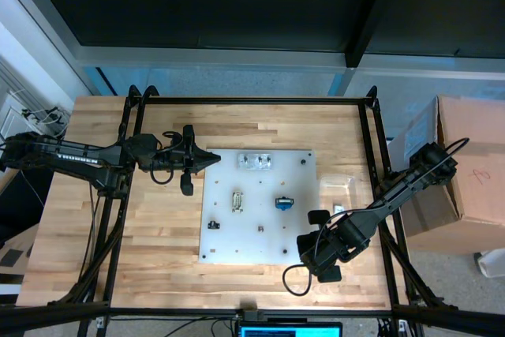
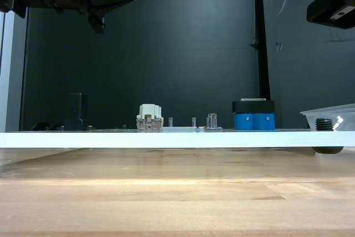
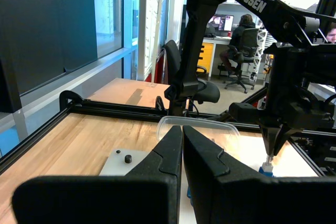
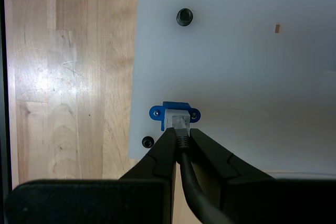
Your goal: Pick the RJ45 connector and install on the taskboard
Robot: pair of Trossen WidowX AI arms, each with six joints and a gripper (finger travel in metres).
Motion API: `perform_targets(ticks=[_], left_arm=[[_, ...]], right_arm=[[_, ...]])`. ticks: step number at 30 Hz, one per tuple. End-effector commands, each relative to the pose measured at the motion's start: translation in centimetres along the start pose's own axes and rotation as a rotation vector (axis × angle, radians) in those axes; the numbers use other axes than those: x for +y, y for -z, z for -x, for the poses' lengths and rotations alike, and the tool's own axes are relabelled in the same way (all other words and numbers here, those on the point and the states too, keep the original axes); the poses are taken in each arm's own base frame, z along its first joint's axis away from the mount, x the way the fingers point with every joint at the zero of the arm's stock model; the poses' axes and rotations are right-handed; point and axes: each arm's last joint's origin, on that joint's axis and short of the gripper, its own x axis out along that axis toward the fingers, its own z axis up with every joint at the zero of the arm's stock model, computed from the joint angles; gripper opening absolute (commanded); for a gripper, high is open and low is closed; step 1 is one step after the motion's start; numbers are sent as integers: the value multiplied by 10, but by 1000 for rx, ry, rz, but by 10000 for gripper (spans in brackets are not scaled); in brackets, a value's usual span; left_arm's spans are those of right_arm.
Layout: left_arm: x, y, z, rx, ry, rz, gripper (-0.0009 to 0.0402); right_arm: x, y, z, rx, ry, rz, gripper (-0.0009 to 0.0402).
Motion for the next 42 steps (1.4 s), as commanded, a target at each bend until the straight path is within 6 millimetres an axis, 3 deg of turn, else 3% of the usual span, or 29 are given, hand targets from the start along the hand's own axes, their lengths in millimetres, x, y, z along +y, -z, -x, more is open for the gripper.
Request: perform_targets(ticks=[1,42], left_arm=[[0,0,0,0,0,0,0],[0,0,0,1,0,0,0]], right_arm=[[0,0,0,-1,2,-7,0],[6,-7,3,62,4,-50,0]])
